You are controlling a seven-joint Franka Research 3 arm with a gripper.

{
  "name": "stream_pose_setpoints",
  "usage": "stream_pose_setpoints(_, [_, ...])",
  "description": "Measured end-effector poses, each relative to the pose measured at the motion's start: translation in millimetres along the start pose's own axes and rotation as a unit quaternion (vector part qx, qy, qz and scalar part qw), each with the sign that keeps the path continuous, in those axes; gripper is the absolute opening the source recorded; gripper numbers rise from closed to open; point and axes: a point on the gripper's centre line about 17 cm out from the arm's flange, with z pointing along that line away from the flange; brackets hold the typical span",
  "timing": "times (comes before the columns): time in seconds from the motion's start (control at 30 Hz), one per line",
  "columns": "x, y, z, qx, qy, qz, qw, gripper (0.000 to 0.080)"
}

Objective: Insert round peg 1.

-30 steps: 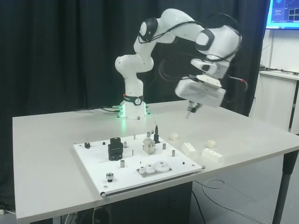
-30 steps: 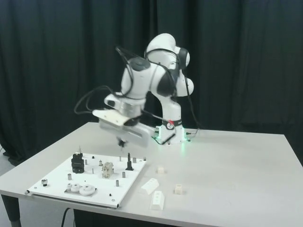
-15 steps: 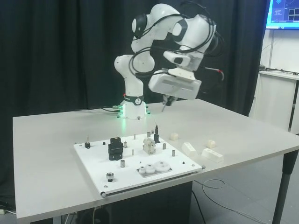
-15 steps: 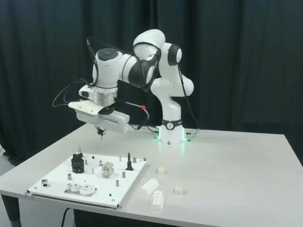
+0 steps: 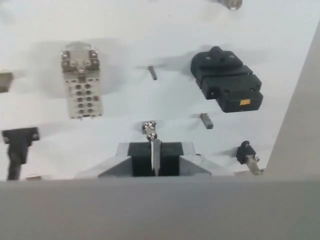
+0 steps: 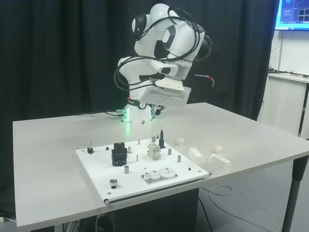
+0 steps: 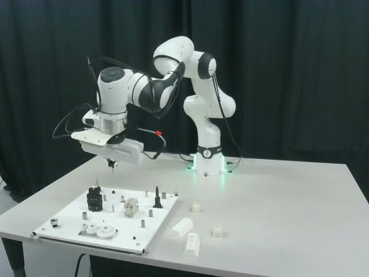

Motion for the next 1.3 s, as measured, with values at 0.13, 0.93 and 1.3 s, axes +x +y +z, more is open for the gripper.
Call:
stream_pose_setpoints(0.13, [-4.7, 8.5, 9.2, 0.001, 0.000, -0.003, 1.0000, 0.0031])
stream_pose_setpoints(0.93, [-41.3, 55.7, 44.8, 0.005, 0.044, -0.052, 0.9977, 0.0031])
stream_pose_setpoints(1.3, [-62.9, 63.9, 70.5, 0.013, 0.088, -0.060, 0.9942, 0.0031])
